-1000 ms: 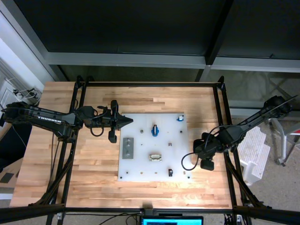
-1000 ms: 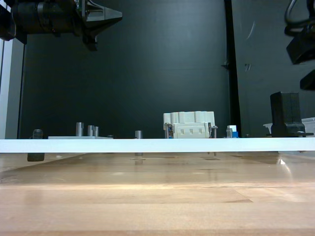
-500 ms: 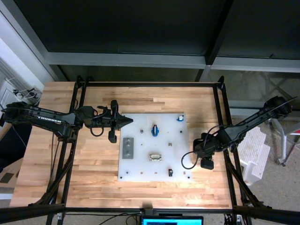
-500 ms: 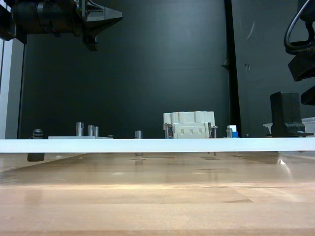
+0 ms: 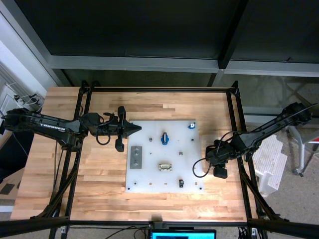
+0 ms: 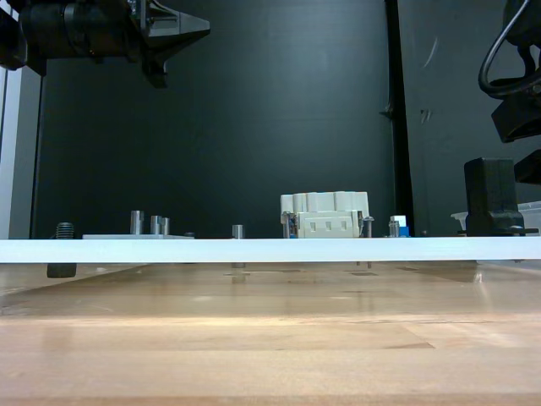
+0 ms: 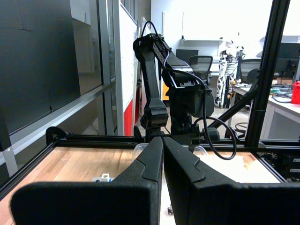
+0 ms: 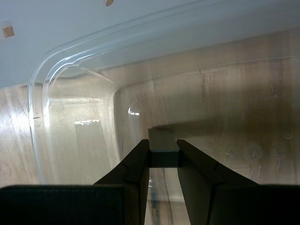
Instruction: Remove the 16mm bar from the taskboard and place in the container
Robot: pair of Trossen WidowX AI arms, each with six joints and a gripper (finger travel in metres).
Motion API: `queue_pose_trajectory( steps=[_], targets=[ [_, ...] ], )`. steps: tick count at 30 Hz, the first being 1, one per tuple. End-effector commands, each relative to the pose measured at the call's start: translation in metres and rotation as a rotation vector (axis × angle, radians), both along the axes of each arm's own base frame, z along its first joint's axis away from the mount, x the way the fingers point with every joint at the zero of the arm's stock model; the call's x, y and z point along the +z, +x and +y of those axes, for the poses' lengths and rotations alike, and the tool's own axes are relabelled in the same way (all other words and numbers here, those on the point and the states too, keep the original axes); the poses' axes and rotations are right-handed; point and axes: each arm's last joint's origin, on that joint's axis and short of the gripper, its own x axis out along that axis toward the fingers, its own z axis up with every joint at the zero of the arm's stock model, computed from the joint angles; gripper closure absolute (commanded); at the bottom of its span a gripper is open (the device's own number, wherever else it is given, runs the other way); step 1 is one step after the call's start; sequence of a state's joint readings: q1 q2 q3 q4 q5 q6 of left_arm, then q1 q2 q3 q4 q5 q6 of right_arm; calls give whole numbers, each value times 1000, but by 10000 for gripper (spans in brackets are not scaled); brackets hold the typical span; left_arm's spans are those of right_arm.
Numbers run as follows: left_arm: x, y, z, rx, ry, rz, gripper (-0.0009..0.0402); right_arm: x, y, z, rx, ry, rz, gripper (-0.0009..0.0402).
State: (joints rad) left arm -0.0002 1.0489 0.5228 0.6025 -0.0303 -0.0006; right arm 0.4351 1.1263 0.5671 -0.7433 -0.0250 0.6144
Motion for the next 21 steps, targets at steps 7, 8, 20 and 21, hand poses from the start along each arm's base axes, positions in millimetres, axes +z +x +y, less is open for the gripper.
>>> queue_pose_trajectory(
  steps=[7,8,20,21],
  targets=[
    [0,0,0,0,0,0,393,-2,-3,-2,-4,-10,6,393],
    [0,0,0,0,0,0,393,-2,-3,-2,-5,-10,5,393],
    [0,0,0,0,0,0,393,0,-5,-3,-7,-2,-9,393],
    [0,0,0,0,0,0,393,1,-5,-3,-7,-2,-9,393]
  ],
)
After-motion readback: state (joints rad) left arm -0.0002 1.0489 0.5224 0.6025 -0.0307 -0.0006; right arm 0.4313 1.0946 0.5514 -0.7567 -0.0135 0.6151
